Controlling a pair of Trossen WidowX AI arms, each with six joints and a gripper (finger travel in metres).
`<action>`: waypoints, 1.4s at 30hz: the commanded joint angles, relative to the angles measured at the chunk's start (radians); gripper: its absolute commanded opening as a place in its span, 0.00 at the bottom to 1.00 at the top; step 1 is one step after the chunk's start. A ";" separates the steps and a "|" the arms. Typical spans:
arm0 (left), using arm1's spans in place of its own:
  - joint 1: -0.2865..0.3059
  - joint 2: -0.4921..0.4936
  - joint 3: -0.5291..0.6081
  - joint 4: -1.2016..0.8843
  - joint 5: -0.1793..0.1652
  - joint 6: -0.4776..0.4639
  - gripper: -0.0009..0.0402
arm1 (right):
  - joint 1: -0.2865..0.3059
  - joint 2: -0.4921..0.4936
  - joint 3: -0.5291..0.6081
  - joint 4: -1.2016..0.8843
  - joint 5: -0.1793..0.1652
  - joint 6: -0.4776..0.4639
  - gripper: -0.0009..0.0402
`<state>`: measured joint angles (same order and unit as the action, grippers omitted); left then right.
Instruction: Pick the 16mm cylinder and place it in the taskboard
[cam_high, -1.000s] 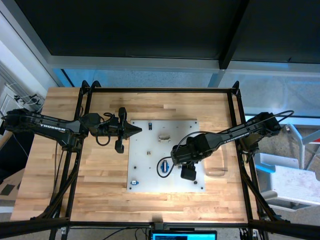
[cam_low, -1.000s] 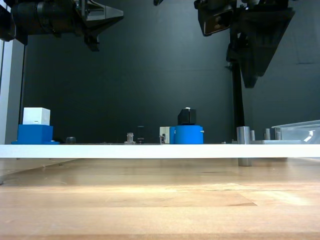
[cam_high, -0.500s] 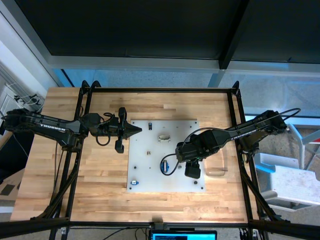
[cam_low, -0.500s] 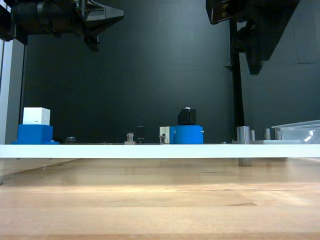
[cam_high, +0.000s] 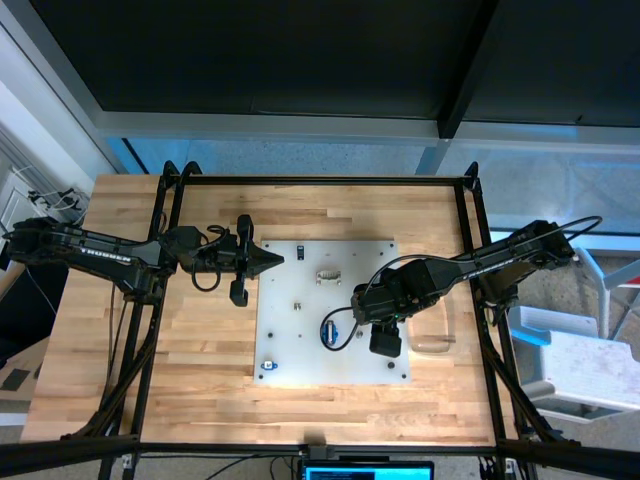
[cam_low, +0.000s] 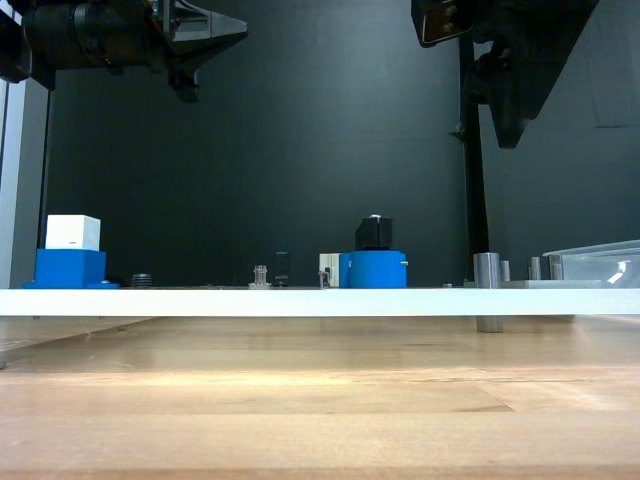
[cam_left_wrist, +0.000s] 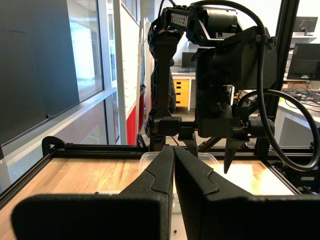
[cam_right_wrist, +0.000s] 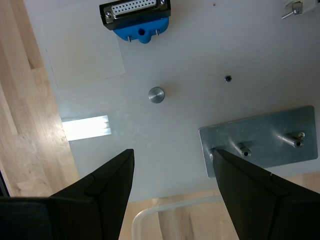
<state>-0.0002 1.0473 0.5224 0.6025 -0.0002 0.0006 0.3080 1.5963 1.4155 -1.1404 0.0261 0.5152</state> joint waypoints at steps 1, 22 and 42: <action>0.000 0.000 0.000 0.000 0.000 0.000 0.02 | 0.000 0.000 0.000 0.006 0.000 0.002 0.56; 0.000 0.000 0.000 0.000 0.000 0.000 0.02 | 0.000 0.000 0.000 0.039 0.000 0.002 0.56; 0.000 0.000 0.000 0.000 0.000 0.000 0.02 | 0.000 0.000 0.000 0.116 0.000 0.001 0.56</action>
